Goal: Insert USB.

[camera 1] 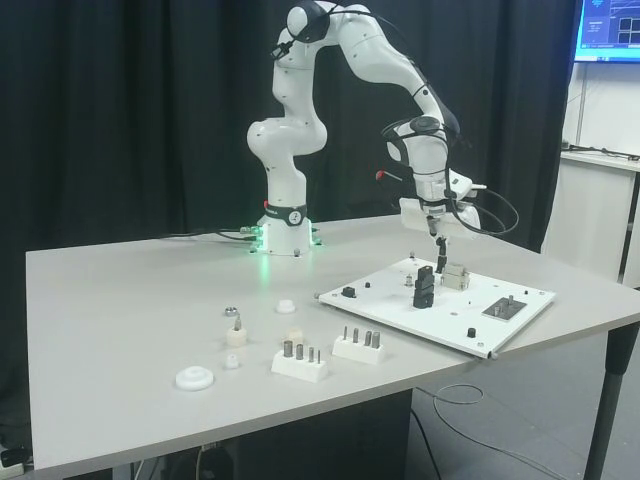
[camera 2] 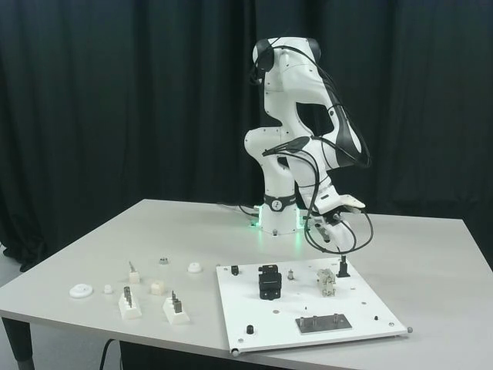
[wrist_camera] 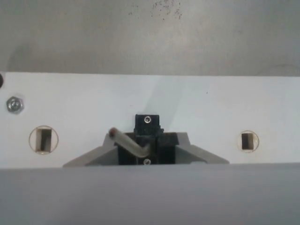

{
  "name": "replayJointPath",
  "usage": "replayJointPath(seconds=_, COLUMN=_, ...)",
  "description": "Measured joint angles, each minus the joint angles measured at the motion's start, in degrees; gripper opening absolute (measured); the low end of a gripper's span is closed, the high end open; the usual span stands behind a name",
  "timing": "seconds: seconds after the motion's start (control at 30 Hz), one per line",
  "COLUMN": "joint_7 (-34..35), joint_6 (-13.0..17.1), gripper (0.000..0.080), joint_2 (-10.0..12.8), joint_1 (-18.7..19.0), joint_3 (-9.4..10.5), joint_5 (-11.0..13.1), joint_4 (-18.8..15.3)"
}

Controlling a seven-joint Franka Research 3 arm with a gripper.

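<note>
The jaws are clenched on a small black USB plug (wrist_camera: 147, 123), which sticks out past the fingertips with its long axis running down toward the white board (wrist_camera: 206, 108). A pale cable (wrist_camera: 129, 143) trails off the plug to one side. In the first room view the gripper (camera 1: 437, 232) hangs above the far part of the board, with the plug clear of it and touching nothing. The socket it must enter is probably the small pale block (camera 1: 457, 276) just below and slightly beside the jaws, though no opening can be made out from these views. The coming move looks like a short descent, once plug and opening are squared up.

The board also carries a black block (camera 2: 269, 281), a flat grey plate (camera 2: 323, 323) and a few small black knobs. It lies on the grey tabletop (camera 1: 130, 310), where white part holders (camera 1: 300, 362) stand well apart. Black curtains close off the room behind.
</note>
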Motion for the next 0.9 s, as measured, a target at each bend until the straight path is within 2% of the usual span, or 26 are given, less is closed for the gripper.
replayJointPath(seconds=0.4, joint_7=0.4, joint_6=0.4, gripper=0.0086, joint_2=0.1, joint_1=0.1, joint_3=0.00, joint_5=-0.1, joint_4=-0.1)
replayJointPath(seconds=0.43, joint_7=0.4, joint_6=0.6, gripper=0.0126, joint_2=0.1, joint_1=0.2, joint_3=0.00, joint_5=-0.1, joint_4=-0.1)
replayJointPath(seconds=0.6, joint_7=0.4, joint_6=1.3, gripper=0.0126, joint_2=0.3, joint_1=0.3, joint_3=0.00, joint_5=-0.1, joint_4=0.0)
replayJointPath(seconds=0.63, joint_7=0.5, joint_6=1.3, gripper=0.0389, joint_2=0.3, joint_1=0.3, joint_3=0.00, joint_5=-0.1, joint_4=0.1)
replayJointPath(seconds=0.77, joint_7=0.5, joint_6=1.2, gripper=0.0389, joint_2=0.2, joint_1=0.3, joint_3=-0.02, joint_5=-0.1, joint_4=0.5)
replayJointPath(seconds=0.8, joint_7=0.6, joint_6=1.2, gripper=0.0688, joint_2=0.1, joint_1=0.3, joint_3=-0.04, joint_5=-0.1, joint_4=0.7)
replayJointPath(seconds=0.9, joint_7=0.7, joint_6=1.0, gripper=0.0688, joint_2=-0.2, joint_1=0.3, joint_3=-0.19, joint_5=-0.1, joint_4=1.0)
